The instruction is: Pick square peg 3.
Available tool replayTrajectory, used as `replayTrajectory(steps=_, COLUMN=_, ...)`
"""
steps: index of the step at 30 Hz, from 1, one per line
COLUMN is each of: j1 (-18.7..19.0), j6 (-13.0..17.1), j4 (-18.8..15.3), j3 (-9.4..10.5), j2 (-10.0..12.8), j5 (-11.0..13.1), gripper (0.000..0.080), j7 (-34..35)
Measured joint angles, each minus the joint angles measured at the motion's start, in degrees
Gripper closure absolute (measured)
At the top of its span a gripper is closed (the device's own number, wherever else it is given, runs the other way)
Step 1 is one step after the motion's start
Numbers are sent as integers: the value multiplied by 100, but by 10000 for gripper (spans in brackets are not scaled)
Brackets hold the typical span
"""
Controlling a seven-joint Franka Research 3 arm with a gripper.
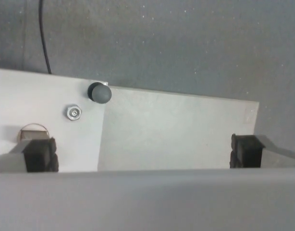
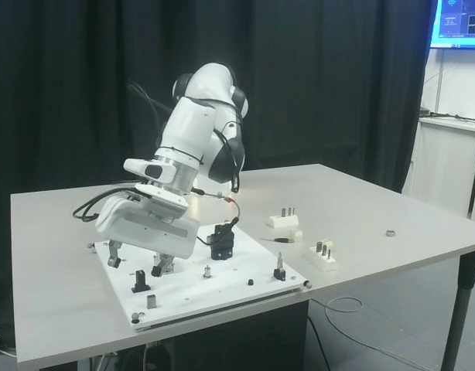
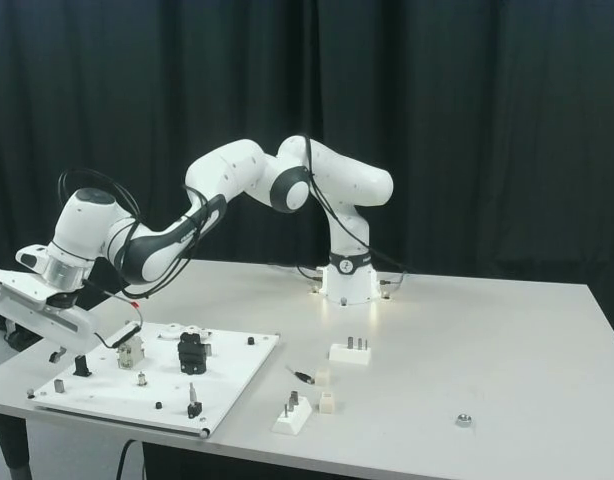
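**Pincer Spread Wide Over the Board's Edge, Pegs Well Apart**

The white arm [image 2: 193, 116] leaned low over the white board [image 2: 222, 290] that lay on the grey counter [image 2: 361, 201]. The pincer [image 2: 137, 263] hung just above the end of the board farthest from the arm's base. In the wrist view the pincer [image 1: 142, 153] stood wide, with its two black fingertips [image 1: 39, 154] far apart and nothing held between them. Only bare board lay under the gap.

Near one fingertip in that view sat a black knob [image 1: 99, 92] at the board's edge, a small hex bolt [image 1: 73, 112] and a round metal part [image 1: 33, 130] partly hidden behind the tip. A black cable [image 1: 44, 33] ran across the counter beyond the board.

On the board stood a black fixture [image 2: 222, 241] and several short posts. The pegs [image 2: 287, 210] stood upright in two white holders. One holder [image 2: 285, 223] rested just beside the board and the other holder [image 2: 324, 256] sat nearer the counter's front edge. Both were off the board and well apart from the pincer. Which of these pegs was the third square one could not be told. A small nut [image 2: 391, 231] lay alone farther along the counter.
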Motion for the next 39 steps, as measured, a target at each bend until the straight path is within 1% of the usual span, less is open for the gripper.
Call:
replayTrajectory(steps=7, j1=-10, j6=-36, j4=0, j3=3, j2=-29, j5=0, gripper=3, j7=0)
replayTrajectory(steps=20, j1=-19, j6=-218, j4=0, j3=63, j2=-124, j5=1, gripper=3, j7=0)
replayTrajectory(steps=39, j1=-58, j6=-248, j4=0, j3=80, j2=-132, j5=34, gripper=3, j7=90)
